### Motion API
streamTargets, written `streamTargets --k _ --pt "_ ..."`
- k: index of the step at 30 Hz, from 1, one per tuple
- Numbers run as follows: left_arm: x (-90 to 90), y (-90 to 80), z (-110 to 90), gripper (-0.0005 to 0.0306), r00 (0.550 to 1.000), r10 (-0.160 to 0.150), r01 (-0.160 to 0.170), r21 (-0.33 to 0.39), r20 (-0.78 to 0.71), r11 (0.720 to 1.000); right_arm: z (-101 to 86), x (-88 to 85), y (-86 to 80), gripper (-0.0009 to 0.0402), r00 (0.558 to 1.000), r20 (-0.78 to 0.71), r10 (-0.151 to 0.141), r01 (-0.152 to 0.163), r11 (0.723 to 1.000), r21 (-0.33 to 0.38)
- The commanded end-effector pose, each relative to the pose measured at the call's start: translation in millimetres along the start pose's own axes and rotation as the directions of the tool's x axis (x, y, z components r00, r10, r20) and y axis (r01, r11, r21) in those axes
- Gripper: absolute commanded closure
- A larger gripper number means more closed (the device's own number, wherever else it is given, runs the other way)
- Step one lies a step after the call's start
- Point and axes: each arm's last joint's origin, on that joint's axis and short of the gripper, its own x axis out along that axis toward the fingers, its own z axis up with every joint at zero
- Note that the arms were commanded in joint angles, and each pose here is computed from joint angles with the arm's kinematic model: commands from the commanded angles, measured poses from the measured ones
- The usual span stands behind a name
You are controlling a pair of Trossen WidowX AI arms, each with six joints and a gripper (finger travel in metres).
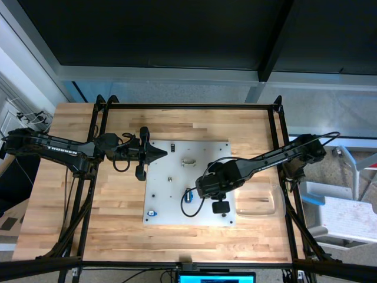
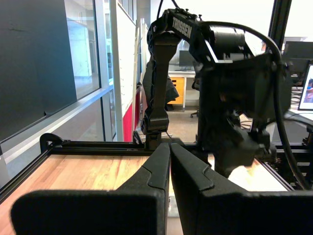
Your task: Pick the 16mm cylinder and place it in the container
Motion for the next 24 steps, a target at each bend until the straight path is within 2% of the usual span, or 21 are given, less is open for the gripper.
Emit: streamTargets --k 1,9,16,24 --pt "0.1 0.0 -0.2 0.0300 1.000 0.000 0.000 0.000 -0.001 1.000 -5.0 -11.4 -2.0 0.0352 1.000 0.008 0.001 -0.001 1.000 0.013" --pt "0.1 0.0 -0.1 0.0300 1.000 0.000 0.000 0.000 0.000 1.000 -22.3 -28.6 -7.1 0.0352 1.000 0.027 -0.002 0.001 0.999 0.050" --pt "0.1 0.0 -0.1 0.0300 1.000 0.000 0.000 0.000 0.000 1.000 -46.2 -39.1 -11.6 0.0352 0.999 0.049 0.004 -0.012 0.989 0.150" --pt "0.1 0.0 -0.1 0.0300 1.000 0.000 0.000 0.000 0.000 1.000 -77.8 -39.1 -11.6 0.0352 0.998 0.056 0.015 -0.028 0.971 0.236"
